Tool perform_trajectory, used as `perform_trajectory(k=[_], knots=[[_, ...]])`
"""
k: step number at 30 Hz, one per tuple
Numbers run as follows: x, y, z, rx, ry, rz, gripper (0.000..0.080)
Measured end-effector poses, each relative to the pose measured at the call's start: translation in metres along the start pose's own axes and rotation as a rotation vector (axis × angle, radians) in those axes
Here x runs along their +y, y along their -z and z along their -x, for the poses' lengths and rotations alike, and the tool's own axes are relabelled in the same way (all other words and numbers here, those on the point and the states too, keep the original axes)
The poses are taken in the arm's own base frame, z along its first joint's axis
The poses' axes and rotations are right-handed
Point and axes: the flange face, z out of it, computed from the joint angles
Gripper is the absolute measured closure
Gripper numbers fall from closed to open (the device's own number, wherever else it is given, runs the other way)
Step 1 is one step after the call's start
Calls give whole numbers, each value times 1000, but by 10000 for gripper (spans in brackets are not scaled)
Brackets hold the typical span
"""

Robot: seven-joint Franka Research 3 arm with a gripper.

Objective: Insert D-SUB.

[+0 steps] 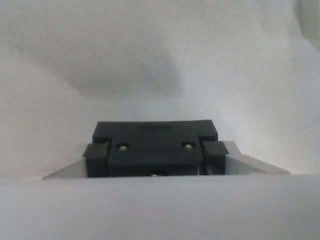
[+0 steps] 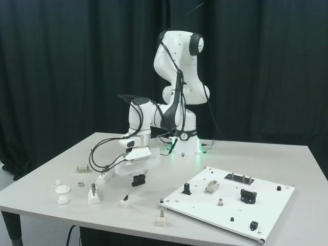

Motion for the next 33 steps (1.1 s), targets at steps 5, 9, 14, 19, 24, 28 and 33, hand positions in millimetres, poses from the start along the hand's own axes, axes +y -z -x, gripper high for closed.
perform_trajectory(k=[5,9,14,19,24,28,33], knots=[[2,8,-3,-4,-3,-6,415],[4,12,-5,-9,-5,-9,416],[6,16,-7,-8,-9,-9,416],[8,18,-8,-8,-11,-9,416],[9,21,-10,-6,-12,-9,416],[10,23,-12,-2,-12,-8,416],[12,26,-14,5,-17,-6,416]])
